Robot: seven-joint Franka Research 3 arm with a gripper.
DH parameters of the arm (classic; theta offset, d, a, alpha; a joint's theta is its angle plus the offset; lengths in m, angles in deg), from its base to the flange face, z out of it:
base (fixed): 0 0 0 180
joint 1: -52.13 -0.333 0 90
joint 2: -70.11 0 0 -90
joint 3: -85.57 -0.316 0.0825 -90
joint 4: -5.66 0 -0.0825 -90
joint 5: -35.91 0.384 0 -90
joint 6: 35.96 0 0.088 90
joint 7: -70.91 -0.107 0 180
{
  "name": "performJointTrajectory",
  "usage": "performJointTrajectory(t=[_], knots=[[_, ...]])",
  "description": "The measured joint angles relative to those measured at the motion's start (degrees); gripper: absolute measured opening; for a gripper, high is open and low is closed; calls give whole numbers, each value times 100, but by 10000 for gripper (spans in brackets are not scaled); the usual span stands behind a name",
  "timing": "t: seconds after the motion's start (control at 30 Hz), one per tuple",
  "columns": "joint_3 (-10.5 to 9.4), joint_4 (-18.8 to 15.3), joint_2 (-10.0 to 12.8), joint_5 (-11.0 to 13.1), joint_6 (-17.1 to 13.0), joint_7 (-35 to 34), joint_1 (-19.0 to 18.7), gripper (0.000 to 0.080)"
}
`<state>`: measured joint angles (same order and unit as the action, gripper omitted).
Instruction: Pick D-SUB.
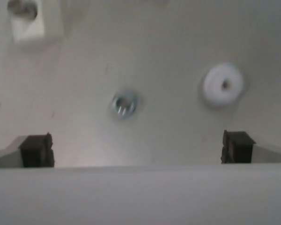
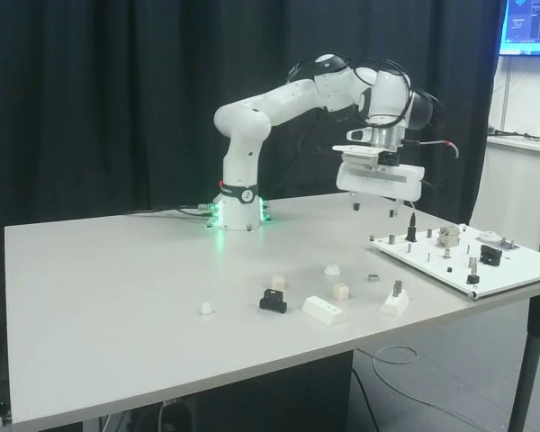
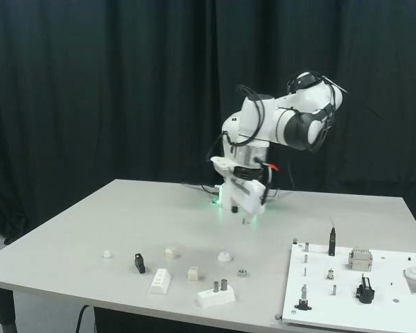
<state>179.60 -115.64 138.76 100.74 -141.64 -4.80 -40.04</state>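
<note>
End effector (image 1: 136, 147) hangs high above the grey worktop (image 2: 117, 279), fingers spread wide, nothing between them. Wrist view: a metal nut (image 1: 124, 104) and a white round disc (image 1: 223, 85) lie on the worktop under it. I take the D-SUB to be the white oblong block (image 2: 323, 310) near the front edge, among the loose small parts, untouched and well apart from the arm. White assembly board (image 3: 347, 295) sits at the worktop's end.
</note>
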Motion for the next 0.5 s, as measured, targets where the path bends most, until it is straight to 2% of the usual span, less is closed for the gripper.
performJointTrajectory(t=[0.5], knots=[[-6,-283,0,31,-513,1030,869,800]])
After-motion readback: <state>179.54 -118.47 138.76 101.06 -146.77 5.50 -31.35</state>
